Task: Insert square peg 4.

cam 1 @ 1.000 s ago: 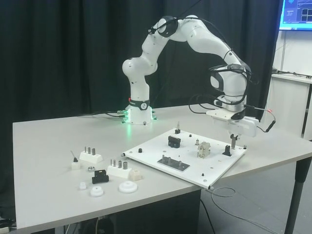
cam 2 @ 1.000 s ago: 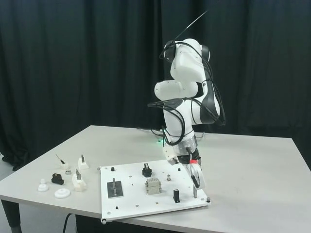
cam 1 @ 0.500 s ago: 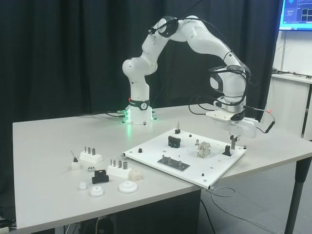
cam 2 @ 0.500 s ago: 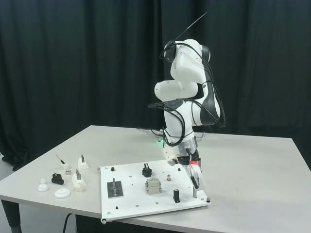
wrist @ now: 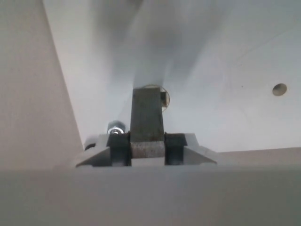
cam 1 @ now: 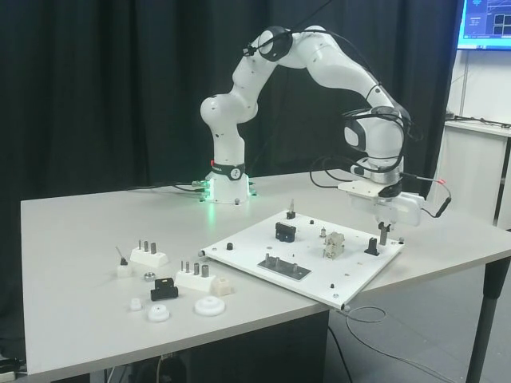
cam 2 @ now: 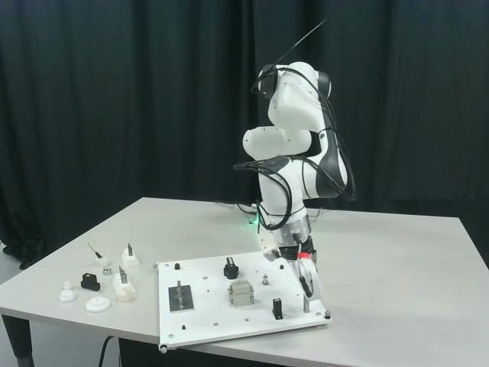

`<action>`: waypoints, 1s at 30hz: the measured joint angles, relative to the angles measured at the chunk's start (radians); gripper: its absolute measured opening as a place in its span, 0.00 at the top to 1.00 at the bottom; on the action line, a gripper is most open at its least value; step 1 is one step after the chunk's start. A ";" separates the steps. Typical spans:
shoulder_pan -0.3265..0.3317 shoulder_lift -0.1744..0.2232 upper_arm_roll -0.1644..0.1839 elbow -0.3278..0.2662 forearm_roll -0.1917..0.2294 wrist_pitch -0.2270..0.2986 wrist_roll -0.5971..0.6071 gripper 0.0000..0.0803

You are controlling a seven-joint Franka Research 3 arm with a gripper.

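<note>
You are looking at a grey table (cam 1: 72, 239) with the white arm (cam 1: 319, 60) bolted near its far edge, a green light glowing at the arm's base. The arm is reaching over and down to the corner of a white assembly board (cam 1: 239, 247) lying on the table near the front edge.

The gripper (cam 1: 384, 226) is hanging just above that board corner, and it is pinching the square peg (wrist: 147, 115) between its two black fingers (wrist: 117, 146). In the wrist view the peg is sticking out past the fingertips, pointing down at the board, with its tip sitting over a round hole (wrist: 163, 98) there; whether the tip is already touching or entering the hole, you cannot tell. In the second room view the peg (cam 2: 306, 300) is standing upright close to the board's near corner, just beside a small black block (cam 2: 277, 308).

Other fixtures are standing on the board: a grey plate with pins (cam 1: 283, 267), a pale boxy connector (cam 1: 332, 244) and a black holder (cam 1: 285, 231).

Well apart from the board, loose parts are lying in a cluster on the table: white pin blocks (cam 1: 149, 255), a small black clip (cam 1: 164, 289) and white round gears (cam 1: 209, 306).
</note>
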 joint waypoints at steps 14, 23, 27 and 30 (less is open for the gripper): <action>0.009 -0.002 0.000 0.000 0.000 -0.013 0.008 0.81; 0.010 -0.002 -0.002 -0.001 -0.001 -0.018 0.009 0.81; 0.010 -0.002 -0.004 -0.001 -0.002 -0.018 0.009 0.81; 0.010 -0.001 -0.004 -0.001 -0.002 -0.017 0.008 0.81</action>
